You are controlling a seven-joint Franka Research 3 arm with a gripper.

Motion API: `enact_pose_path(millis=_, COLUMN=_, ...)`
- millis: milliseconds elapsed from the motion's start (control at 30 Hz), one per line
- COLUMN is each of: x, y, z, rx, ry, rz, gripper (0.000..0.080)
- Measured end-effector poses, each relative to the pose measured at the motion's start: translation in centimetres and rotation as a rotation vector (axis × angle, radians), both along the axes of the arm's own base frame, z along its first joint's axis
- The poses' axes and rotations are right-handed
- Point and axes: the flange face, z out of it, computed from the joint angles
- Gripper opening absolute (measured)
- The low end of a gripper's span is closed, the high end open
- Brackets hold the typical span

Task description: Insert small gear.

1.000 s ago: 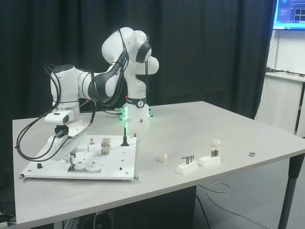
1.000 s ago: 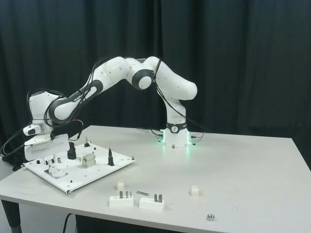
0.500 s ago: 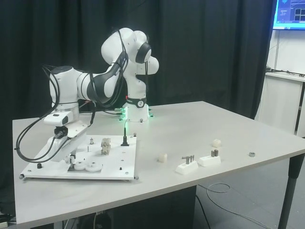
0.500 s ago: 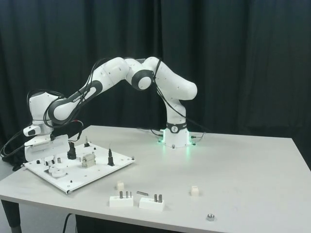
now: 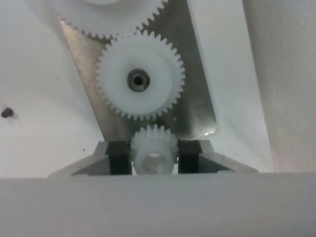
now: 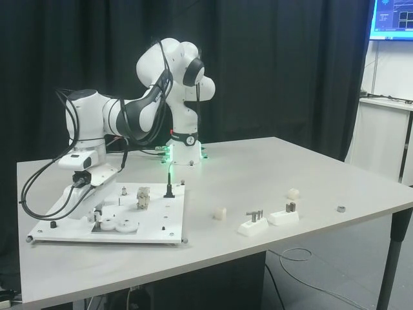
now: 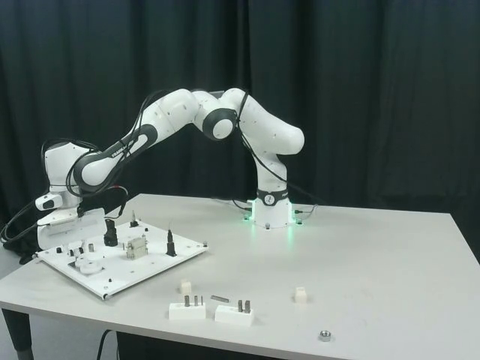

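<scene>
In the wrist view a small white gear (image 5: 154, 150) sits between the two black pads of my gripper (image 5: 154, 157), which is shut on it. Its teeth touch those of a medium white gear (image 5: 140, 79) seated on a metal pin. A larger white gear (image 5: 106, 15) lies beyond that, and all three are over a grey metal plate (image 5: 195, 106). In the room views my gripper (image 6: 97, 215) is low over the left part of the white assembly board (image 6: 151, 226), beside the seated gears (image 6: 120, 225). Whether the small gear is on its pin is hidden.
On the board stand a black peg (image 6: 168, 188), a metal block (image 6: 142, 197) and a thin pin (image 6: 122, 191). On the grey table to the right lie a white cube (image 6: 220, 213), two white fixtures (image 6: 253, 225) (image 6: 284, 216), another white piece (image 6: 293, 192) and a nut (image 6: 340, 208).
The arm's wrist has shifted very slightly to the left over the board. Nothing else has moved.
</scene>
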Motion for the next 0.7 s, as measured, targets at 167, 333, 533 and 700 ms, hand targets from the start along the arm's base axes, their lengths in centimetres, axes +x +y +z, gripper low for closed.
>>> enact_pose_path(millis=167, x=0.00, y=-0.06, z=-0.02, rx=0.004, ry=-0.008, rz=0.003, gripper=0.0199)
enact_pose_path(millis=333, x=0.02, y=-0.13, z=-0.20, rx=0.007, ry=-0.015, rz=0.008, gripper=0.0199)
enact_pose_path(millis=533, x=0.02, y=-0.16, z=-0.20, rx=0.007, ry=-0.015, rz=0.020, gripper=0.0199)
enact_pose_path(millis=700, x=0.02, y=-0.15, z=-0.19, rx=0.008, ry=-0.016, rz=0.032, gripper=0.0199)
